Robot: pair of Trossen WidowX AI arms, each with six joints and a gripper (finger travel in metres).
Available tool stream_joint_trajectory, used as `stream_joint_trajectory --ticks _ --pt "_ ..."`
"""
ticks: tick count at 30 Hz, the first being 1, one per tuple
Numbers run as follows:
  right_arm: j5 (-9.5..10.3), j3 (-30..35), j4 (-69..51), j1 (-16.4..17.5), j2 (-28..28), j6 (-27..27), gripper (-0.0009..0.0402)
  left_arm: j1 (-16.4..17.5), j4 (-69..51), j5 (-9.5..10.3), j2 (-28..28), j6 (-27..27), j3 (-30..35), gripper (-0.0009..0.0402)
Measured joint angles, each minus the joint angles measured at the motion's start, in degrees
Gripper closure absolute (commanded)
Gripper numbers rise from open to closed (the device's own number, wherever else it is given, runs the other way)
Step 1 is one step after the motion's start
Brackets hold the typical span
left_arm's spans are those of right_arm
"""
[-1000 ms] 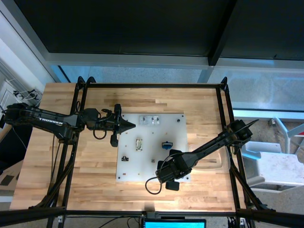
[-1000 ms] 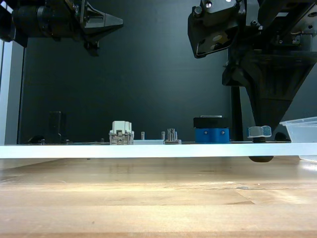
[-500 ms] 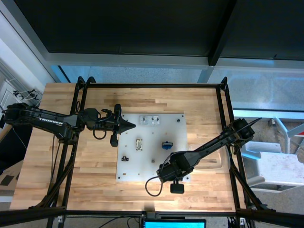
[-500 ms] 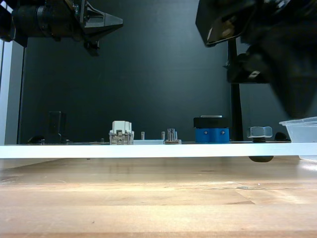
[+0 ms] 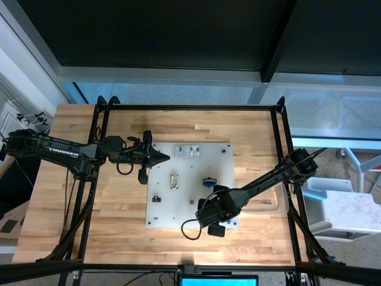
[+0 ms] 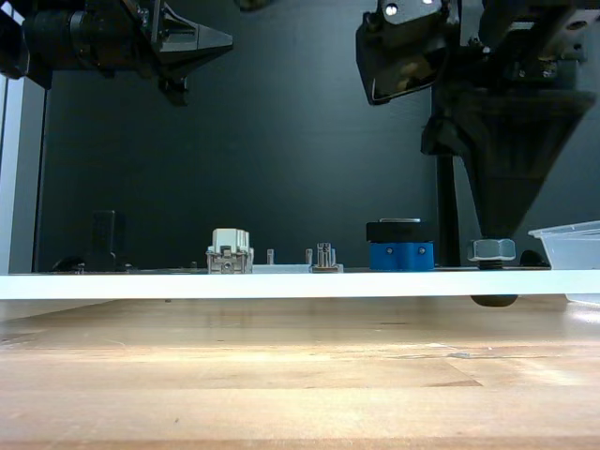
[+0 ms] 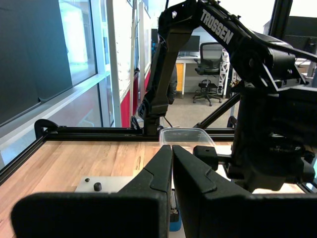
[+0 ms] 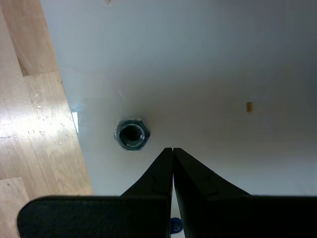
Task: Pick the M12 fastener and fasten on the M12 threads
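The small silver M12 nut point(image 6: 492, 249) sits on its stud at the white board's point(image 5: 172, 208) near right edge, with a sliver of black rib under it. In the right wrist view the nut point(image 8: 131, 134) lies on the white board beside the fingertips, not between them. My right gripper point(image 6: 494, 234) points straight down, shut and empty, its tip just above the nut. From above, the right gripper point(image 5: 219, 210) hides the nut. My left gripper point(image 5: 161, 157) hovers shut and empty over the board's far left edge.
A clear tray point(image 5: 266, 208) lies just right of the board. On the board stand a blue fitting with a black cap point(image 6: 400, 249), a white connector point(image 6: 230, 251) and a small silver post point(image 6: 324, 256). A black frame rims the table.
The right gripper swung up and toward the near edge half a second ago, then came back down over the nut. The nut stayed put. The left arm has not moved.
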State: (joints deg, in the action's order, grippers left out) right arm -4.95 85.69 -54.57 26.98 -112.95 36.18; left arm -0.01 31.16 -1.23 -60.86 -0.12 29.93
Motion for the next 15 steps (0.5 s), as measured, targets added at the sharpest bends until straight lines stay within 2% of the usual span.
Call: stream_joint_trajectory --ticks 9,10,11,12,13,15 --pt "0.07 0.0 2.1 0.0 -0.8 0.7 0.0393 0.0 0.0 0.00 0.0 0.0 0.0 0.0393" --pt "0.70 0.0 2.4 0.0 -0.9 0.7 0.0393 0.0 0.0 0.00 0.0 0.0 0.0 0.0393" --pt "2.29 0.0 2.5 0.1 -0.9 0.5 0.0393 0.0 0.0 0.00 0.0 0.0 0.0 0.0393" --pt "5.38 0.0 2.1 0.0 -0.9 -0.2 0.0393 0.0 0.0 -0.02 0.0 0.0 0.0 0.0393" --pt "10.56 0.0 2.5 -0.2 -0.9 -1.7 0.0393 0.0 0.0 0.00 0.0 0.0 0.0 0.0393" --pt "18.43 0.0 2.7 -0.3 -0.7 -4.7 0.0393 0.0 0.0 -0.02 0.0 0.0 0.0 0.0393"
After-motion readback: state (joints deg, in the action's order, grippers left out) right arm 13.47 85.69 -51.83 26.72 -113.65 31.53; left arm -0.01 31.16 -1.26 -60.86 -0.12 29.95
